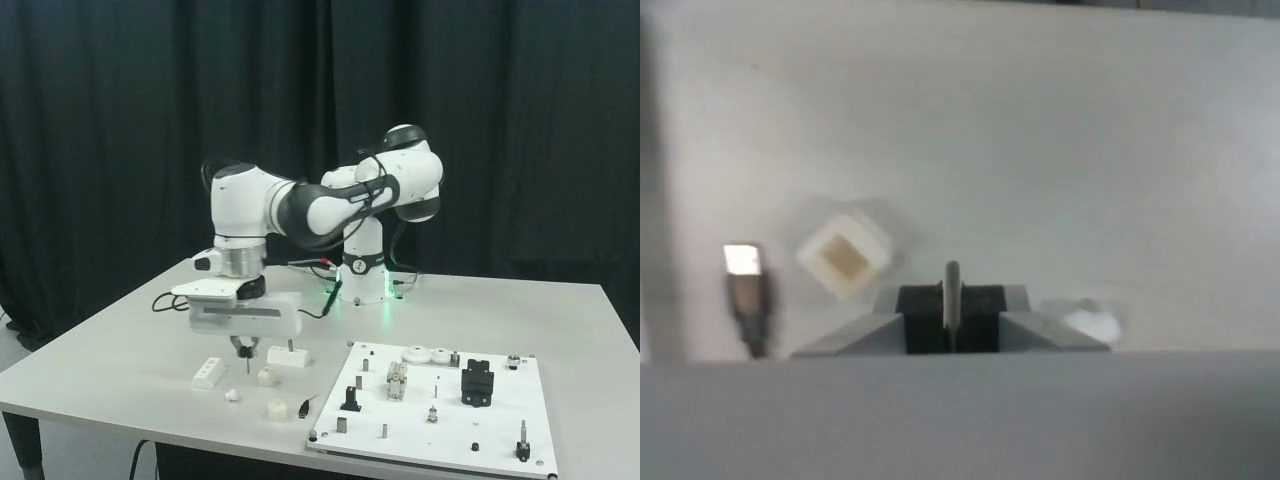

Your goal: Insert round peg 1.

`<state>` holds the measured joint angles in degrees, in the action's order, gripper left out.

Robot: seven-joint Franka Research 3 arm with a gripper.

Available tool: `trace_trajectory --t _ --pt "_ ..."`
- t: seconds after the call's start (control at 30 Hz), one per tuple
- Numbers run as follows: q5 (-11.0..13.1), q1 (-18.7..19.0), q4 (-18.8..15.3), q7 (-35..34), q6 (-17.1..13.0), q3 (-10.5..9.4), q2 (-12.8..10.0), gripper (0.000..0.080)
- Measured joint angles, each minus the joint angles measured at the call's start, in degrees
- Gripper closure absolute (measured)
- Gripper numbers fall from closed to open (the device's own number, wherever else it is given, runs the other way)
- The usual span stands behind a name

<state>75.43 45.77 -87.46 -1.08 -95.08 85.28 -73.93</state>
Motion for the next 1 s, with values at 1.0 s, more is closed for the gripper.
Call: trace_trajectory --t 1.0 --pt "-2.7 8.3 8.9 -21.3 0.0 -0.86 0.2 0.0772"
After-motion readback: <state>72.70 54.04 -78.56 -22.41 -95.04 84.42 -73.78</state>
